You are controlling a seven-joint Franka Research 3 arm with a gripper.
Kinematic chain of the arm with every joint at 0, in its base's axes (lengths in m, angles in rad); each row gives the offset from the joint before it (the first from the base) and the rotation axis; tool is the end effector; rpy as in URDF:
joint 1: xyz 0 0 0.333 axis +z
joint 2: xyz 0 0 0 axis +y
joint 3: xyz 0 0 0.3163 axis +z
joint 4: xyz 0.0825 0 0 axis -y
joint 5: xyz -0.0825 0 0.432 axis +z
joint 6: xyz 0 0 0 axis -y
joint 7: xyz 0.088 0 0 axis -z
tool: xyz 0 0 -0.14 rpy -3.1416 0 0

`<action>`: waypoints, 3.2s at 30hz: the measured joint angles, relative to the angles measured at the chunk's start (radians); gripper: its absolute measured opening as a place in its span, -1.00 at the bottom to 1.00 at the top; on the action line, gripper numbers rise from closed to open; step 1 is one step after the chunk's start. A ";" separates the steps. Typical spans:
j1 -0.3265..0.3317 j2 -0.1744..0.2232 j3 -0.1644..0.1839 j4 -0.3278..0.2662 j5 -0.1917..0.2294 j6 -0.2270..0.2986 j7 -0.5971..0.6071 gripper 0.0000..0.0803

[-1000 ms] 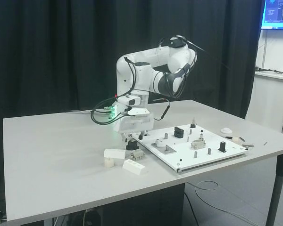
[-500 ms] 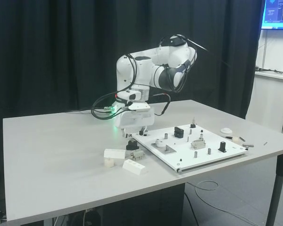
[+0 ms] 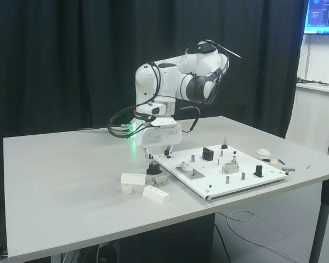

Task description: Remove medium gear.

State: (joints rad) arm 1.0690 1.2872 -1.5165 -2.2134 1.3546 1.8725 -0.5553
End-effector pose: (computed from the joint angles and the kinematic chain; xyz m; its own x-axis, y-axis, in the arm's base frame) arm 0.5212 -0.2101 0.2112 0.8487 -0.5246 0.0678 -0.5284 -0.8467 0.0625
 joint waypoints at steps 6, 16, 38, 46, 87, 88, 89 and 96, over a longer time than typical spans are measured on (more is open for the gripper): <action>0.000 0.000 -0.005 0.004 -0.002 -0.011 0.006 0.99; 0.000 0.000 -0.011 0.005 -0.004 -0.021 0.006 0.99; 0.018 -0.001 -0.011 0.033 -0.001 -0.100 0.066 0.99; 0.051 -0.001 0.000 0.036 0.009 -0.114 0.113 0.99; 0.070 0.000 0.135 0.092 0.057 0.063 0.207 0.99; 0.069 0.000 0.135 0.094 0.057 0.063 0.207 0.99; 0.068 0.000 0.135 0.095 0.057 0.063 0.207 0.99; 0.065 0.000 0.136 0.100 0.062 0.063 0.222 0.99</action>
State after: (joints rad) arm 1.1342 1.2868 -1.3802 -2.1136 1.4165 1.9352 -0.3337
